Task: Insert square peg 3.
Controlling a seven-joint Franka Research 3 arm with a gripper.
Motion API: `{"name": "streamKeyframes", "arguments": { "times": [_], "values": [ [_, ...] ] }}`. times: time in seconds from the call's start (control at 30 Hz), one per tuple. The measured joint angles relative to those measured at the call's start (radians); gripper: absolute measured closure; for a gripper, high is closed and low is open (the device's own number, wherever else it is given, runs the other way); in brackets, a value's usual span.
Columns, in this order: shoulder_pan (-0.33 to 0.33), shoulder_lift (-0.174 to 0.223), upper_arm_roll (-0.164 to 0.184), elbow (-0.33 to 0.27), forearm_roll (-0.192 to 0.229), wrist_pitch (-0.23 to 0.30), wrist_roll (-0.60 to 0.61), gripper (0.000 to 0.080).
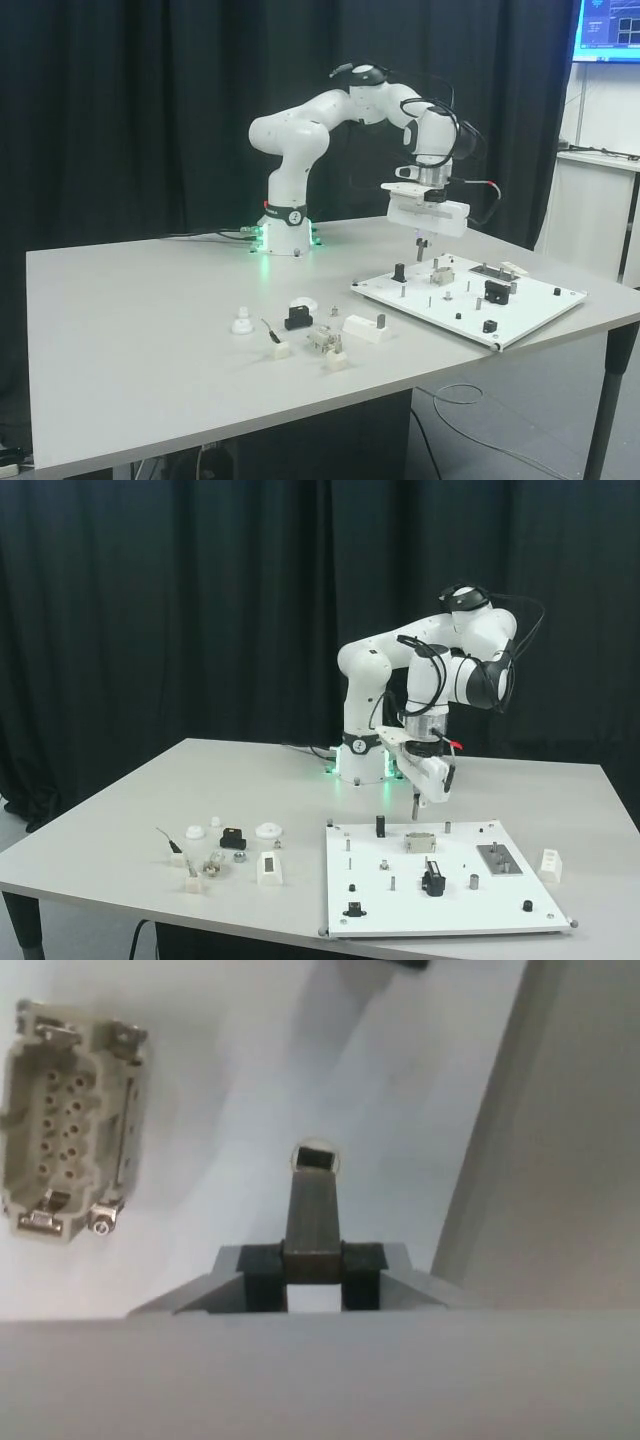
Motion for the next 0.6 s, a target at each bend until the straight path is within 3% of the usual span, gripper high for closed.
{"name": "streamKeyframes", "arguments": {
  "times": [0.23,0.6],
  "values": [
    [0.003,0.000,0.022,-0.002,0.018,0.009,0.128,0.0691],
    [0.010,0.000,0.070,-0.027,0.071,0.050,0.211,0.0691]
  ]
}}
